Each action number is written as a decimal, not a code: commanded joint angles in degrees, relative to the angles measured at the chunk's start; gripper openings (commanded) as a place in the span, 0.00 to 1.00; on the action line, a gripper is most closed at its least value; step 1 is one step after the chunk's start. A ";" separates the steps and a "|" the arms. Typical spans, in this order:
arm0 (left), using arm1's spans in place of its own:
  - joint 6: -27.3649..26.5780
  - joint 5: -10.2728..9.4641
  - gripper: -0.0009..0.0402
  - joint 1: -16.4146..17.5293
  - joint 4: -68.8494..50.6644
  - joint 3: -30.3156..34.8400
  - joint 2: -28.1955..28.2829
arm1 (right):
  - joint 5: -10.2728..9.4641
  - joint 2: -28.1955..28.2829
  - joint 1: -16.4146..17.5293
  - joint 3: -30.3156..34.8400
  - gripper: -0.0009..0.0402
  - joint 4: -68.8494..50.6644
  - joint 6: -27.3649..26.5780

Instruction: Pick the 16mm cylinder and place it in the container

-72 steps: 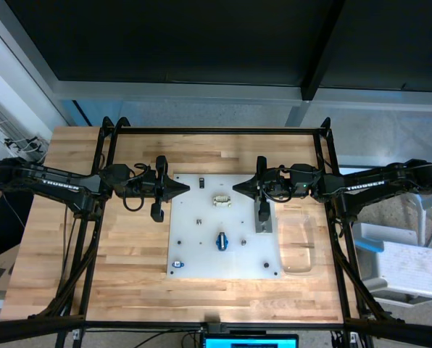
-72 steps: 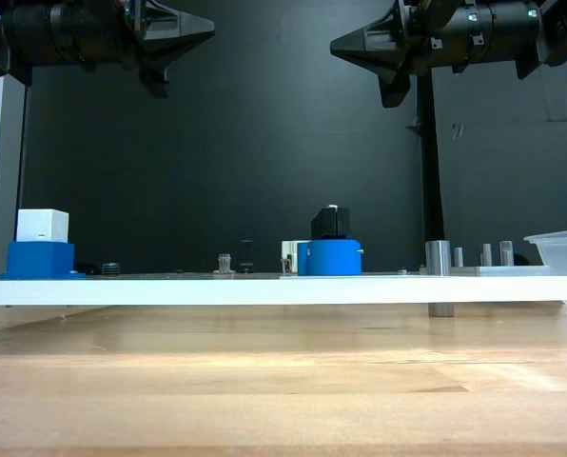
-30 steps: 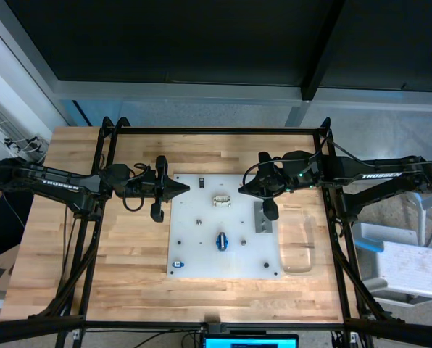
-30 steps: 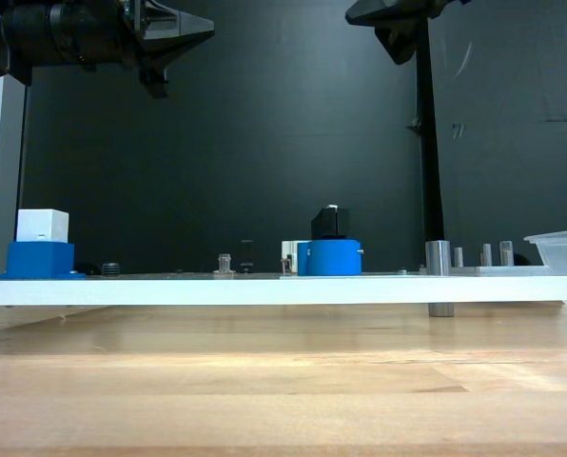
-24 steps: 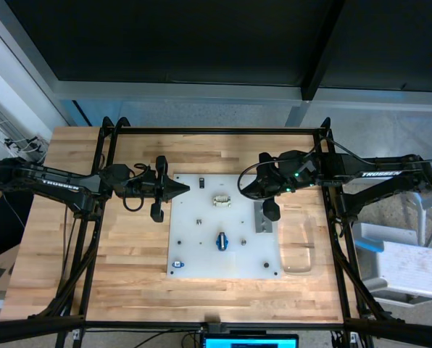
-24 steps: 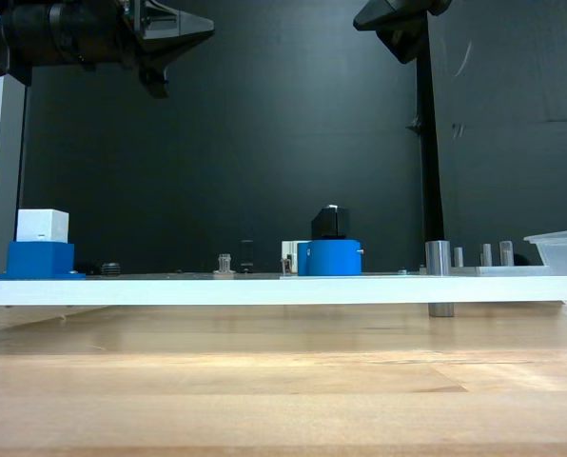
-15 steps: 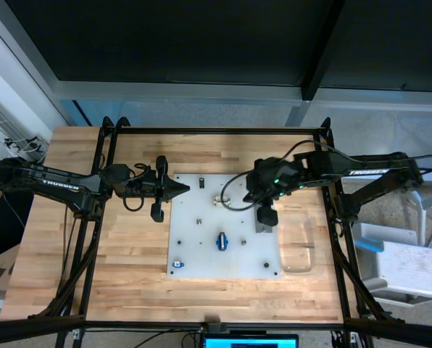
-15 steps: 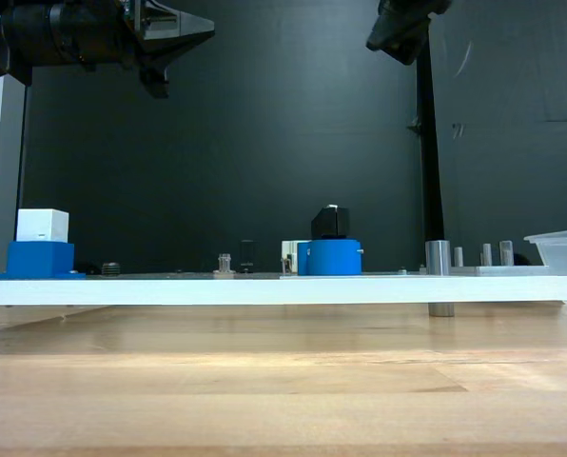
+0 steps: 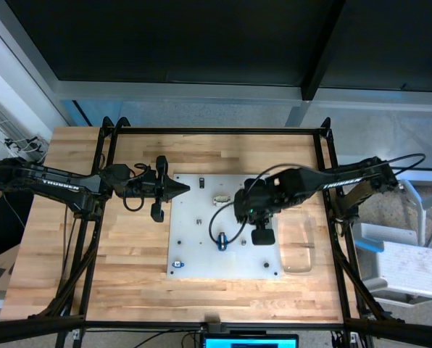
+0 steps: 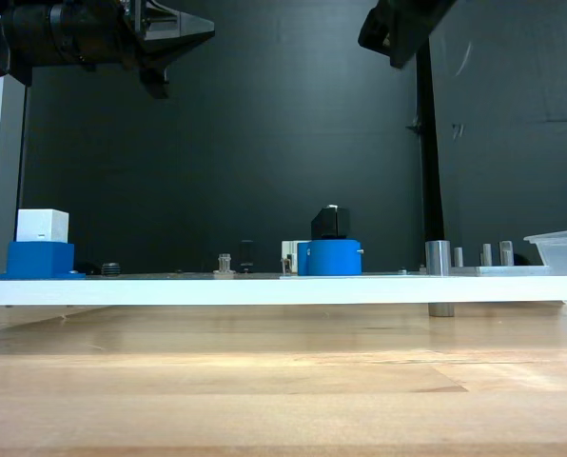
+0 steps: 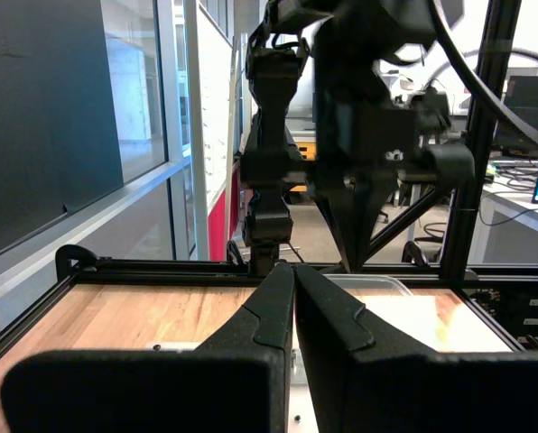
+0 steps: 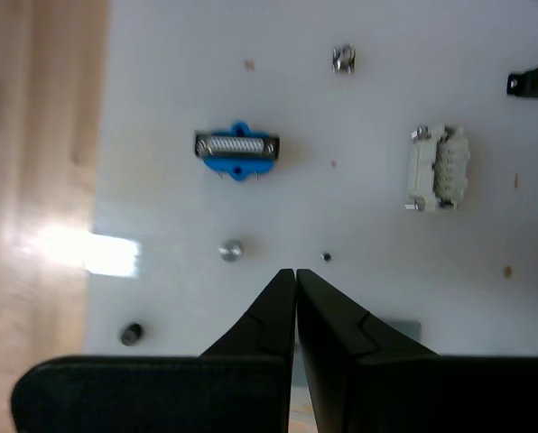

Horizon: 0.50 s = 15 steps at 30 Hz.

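- High view: the right gripper (image 9: 243,209) hangs over the middle of the white board (image 9: 194,250). Its tips are masked by the arm body and a looping cable (image 9: 217,230), so the finger gap is unreadable here.
- Low view: the right gripper (image 10: 395,48) is cut by the frame edge. Only a dark wedge shows, far above the white board (image 10: 217,290).
- Right wrist view settles it: the fingers (image 12: 251,343) are pressed together with nothing between them, looking straight down.
- The 16mm cylinder (image 12: 231,250) stands upright on the white board (image 12: 359,225), near the blue part (image 12: 237,149) and apart from it.
- In the high view the 16mm cylinder (image 9: 243,243) is only a small grey dot, on the blue part's (image 9: 221,243) container side. The low view gives its profile (image 10: 439,257), standing free.
- The grey block is mostly under the right wrist in the high view. The low view shows its slab (image 10: 502,270) carrying small pegs, and the right wrist view shows one corner (image 12: 400,327).
- The container (image 9: 301,271) is clear and faint, on the wood just beside the white board's right edge. The low view catches one end (image 10: 559,243).
- The left gripper (image 9: 183,188) is at the white board's left edge, held high (image 10: 207,31). In the left wrist view its fingers (image 11: 260,316) are closed to a hairline seam, holding nothing.
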 commanded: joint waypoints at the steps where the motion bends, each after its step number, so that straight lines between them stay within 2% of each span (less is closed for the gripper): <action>1: 0.00 0.02 0.02 0.00 0.02 0.00 0.00 | 2.43 2.05 1.53 0.00 0.08 -1.25 0.02; 8: 0.00 0.02 0.02 0.00 0.00 0.00 0.00 | 2.56 5.44 2.82 -0.11 0.28 -1.22 0.33; 12: 0.00 0.02 0.02 0.00 0.00 0.00 0.00 | 4.42 7.28 3.45 -0.13 0.38 -1.22 1.40; 15: 0.00 0.02 0.02 0.02 0.02 0.00 0.00 | 4.46 8.20 3.67 -0.20 0.46 -1.18 1.42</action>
